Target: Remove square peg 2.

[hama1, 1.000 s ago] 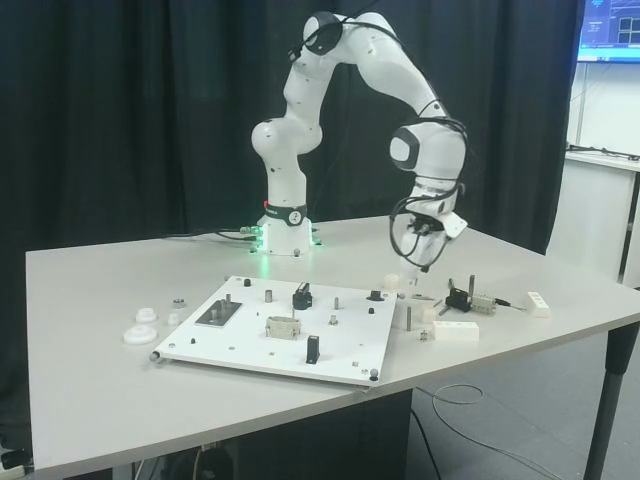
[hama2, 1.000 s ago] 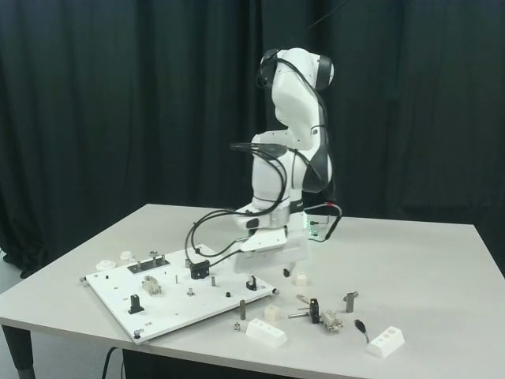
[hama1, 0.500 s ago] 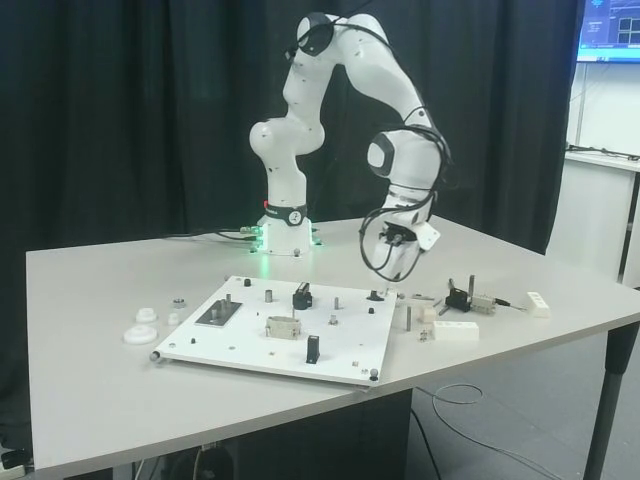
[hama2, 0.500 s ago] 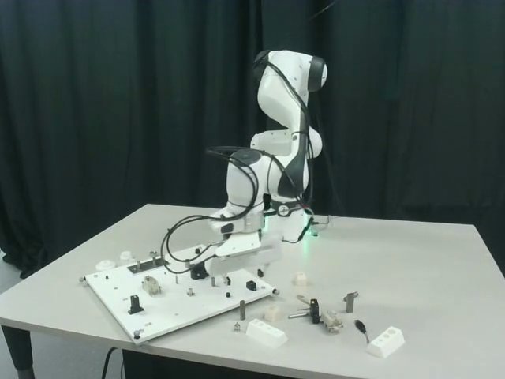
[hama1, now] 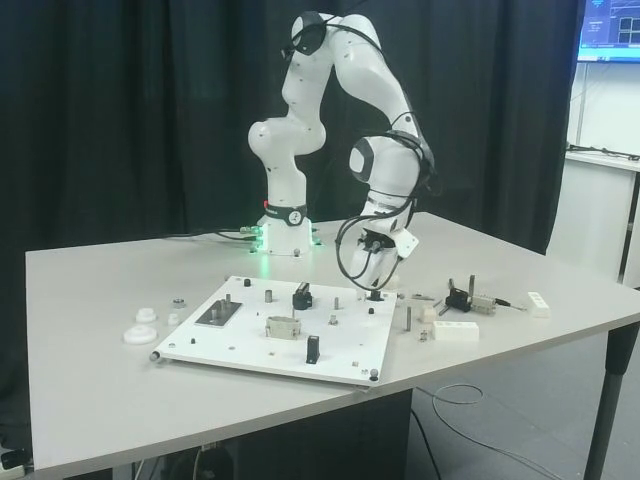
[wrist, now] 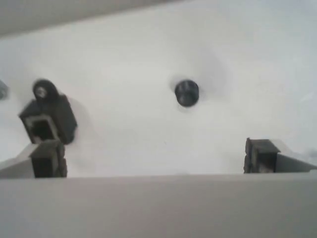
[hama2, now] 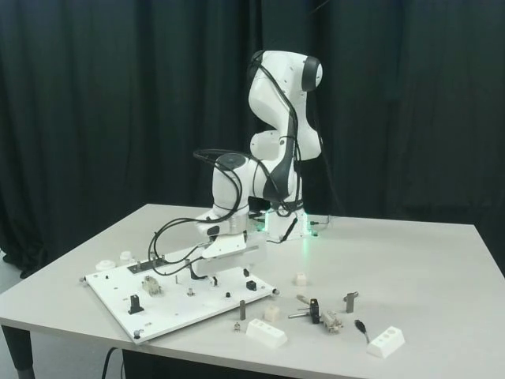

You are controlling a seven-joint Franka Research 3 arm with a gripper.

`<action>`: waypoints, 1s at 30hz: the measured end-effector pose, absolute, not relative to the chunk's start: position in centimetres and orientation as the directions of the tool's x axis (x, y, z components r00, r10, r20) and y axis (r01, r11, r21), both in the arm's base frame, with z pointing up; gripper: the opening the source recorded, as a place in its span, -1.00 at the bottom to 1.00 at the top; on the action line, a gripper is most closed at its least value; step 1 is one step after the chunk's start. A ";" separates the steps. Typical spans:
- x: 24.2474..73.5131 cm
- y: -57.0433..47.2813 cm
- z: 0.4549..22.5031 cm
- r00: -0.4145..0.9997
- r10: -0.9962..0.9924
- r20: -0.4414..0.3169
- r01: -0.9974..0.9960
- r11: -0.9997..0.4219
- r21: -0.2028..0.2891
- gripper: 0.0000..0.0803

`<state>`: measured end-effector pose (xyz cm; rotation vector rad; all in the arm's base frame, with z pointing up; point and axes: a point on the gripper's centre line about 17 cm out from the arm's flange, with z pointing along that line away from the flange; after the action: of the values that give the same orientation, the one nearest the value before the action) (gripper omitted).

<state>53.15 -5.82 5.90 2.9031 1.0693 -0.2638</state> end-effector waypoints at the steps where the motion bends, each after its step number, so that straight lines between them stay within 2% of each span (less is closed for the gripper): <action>1: 53.0 -6.0 5.8 0.747 0.642 -0.170 0.649 -0.761 -0.025 0.99; 30: 50.1 -10.1 4.4 0.710 0.689 -0.143 0.694 -0.720 -0.022 0.99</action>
<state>50.15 -10.05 4.37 2.8742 1.1627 -0.2192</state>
